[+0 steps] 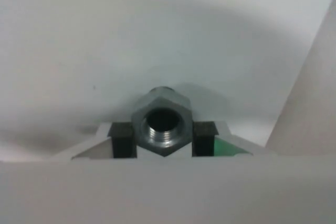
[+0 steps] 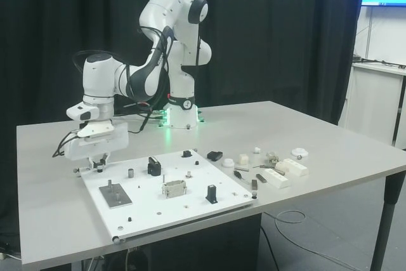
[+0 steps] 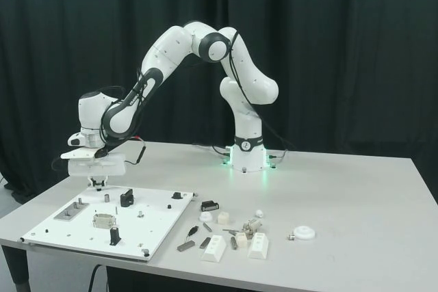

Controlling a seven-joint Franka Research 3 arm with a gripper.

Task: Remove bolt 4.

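- Progress first: the bolt (image 1: pixel 162 123) looks pretty much out already. In the wrist view it sits low-centre in the frame, pinched between the two black fingertips (image 1: pixel 122 139), hex end with a threaded hole facing the camera and only plain white surface behind it.
- So my read is the gripper (image 2: pixel 97 163) is clamped on the bolt at mid-left of the first room view, over the far-left corner of the white board (image 2: pixel 190 211). I can't tell from the room views whether the bolt has fully cleared its hole, so lifting clear and setting it down is what's left.
- Counts, going left to right in the first room view: one arm, one white board with one grey plate (image 2: pixel 115 194) at its left and three black blocks across it.
- Right of the board: a scatter of small loose parts on the bench (image 2: pixel 330 141), including two white blocks (image 2: pixel 283 174). The rest is too small to count properly.
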